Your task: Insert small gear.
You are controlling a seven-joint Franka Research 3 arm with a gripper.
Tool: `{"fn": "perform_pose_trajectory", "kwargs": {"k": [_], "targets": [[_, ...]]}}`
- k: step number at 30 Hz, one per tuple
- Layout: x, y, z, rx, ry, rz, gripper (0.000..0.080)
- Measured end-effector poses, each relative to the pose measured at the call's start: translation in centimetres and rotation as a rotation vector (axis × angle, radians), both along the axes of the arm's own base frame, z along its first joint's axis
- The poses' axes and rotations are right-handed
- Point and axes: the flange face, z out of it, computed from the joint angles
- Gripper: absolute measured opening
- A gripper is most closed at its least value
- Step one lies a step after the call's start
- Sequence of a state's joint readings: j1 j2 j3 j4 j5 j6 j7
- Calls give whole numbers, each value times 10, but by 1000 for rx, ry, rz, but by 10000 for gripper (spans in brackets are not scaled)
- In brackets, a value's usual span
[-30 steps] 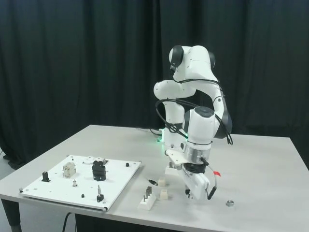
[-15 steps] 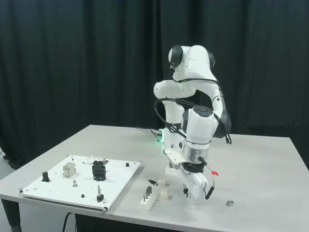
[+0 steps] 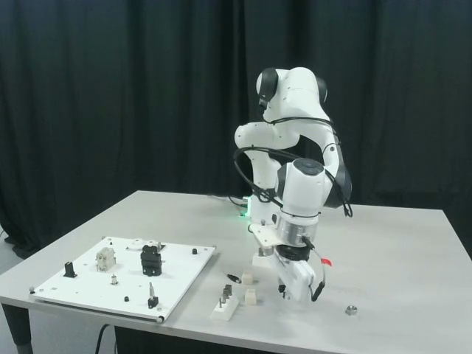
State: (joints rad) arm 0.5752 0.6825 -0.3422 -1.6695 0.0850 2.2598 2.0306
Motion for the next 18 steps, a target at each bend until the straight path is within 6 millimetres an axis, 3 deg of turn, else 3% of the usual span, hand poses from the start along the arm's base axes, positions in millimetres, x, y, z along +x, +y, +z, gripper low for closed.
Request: {"fn": "perform_pose_trajectory", "kwargs": {"k": [18], "targets": [[-4,-12,21,-47,51,16,191]]}}
